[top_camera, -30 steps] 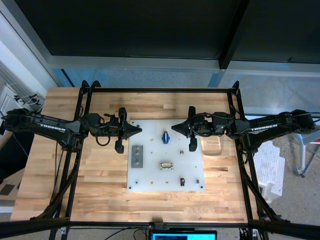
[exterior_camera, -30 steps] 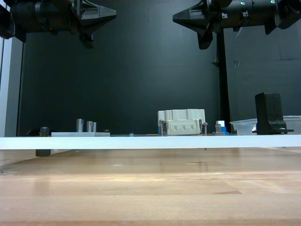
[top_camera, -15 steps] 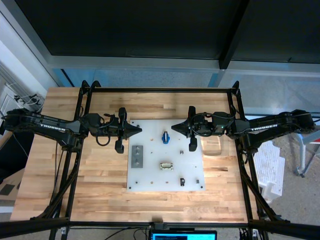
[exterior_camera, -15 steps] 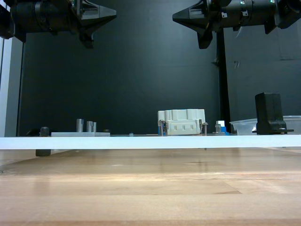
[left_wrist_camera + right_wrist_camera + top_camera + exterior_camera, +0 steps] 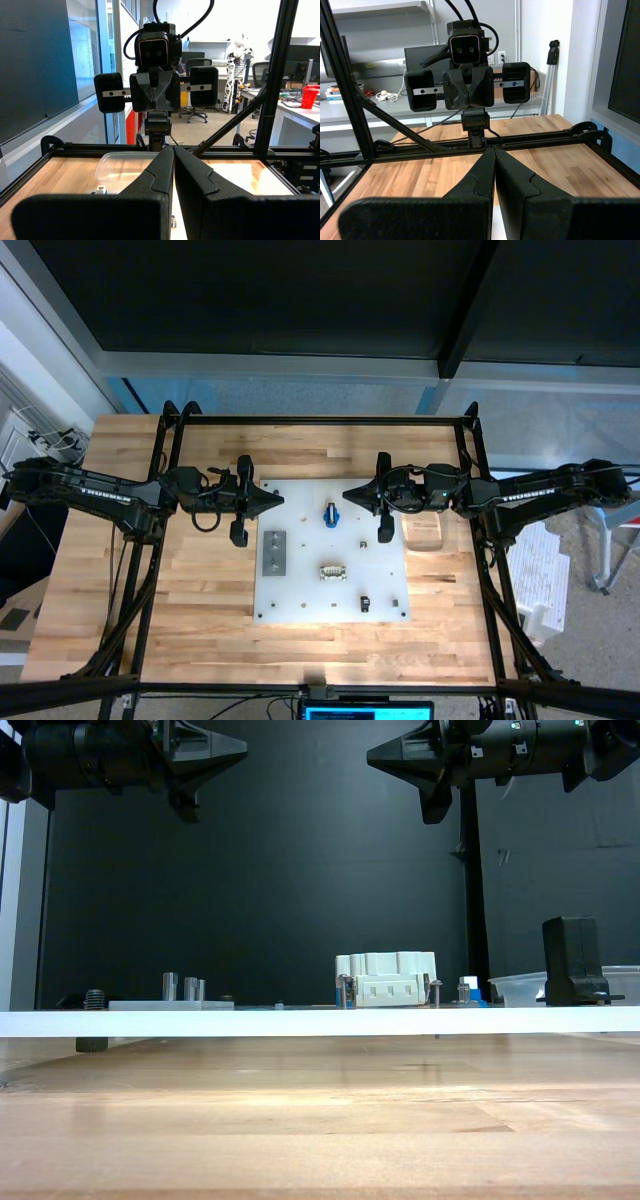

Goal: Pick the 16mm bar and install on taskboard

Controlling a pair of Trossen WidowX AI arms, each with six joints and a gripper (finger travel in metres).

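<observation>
**Left gripper [image 5: 272, 497] and right gripper [image 5: 352, 496] idle, bar untouched**

Both hang high over the taskboard [image 5: 300, 595], tips facing each other. Each has its fingers pressed flat together and holds nothing, which I judge to be a rest pose before any pick. I cannot pick out the 16mm bar. It may be in the clear plastic tub [image 5: 425, 533] beside the board's right edge. White lettering along each arm looks like TROSSEN.

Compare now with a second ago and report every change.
Nothing visibly changed. The left gripper stays high above the taskboard's left side and the right gripper high above its right side, tips facing each other, both with fingers shut and empty. The parts on the board lie as before.
</observation>
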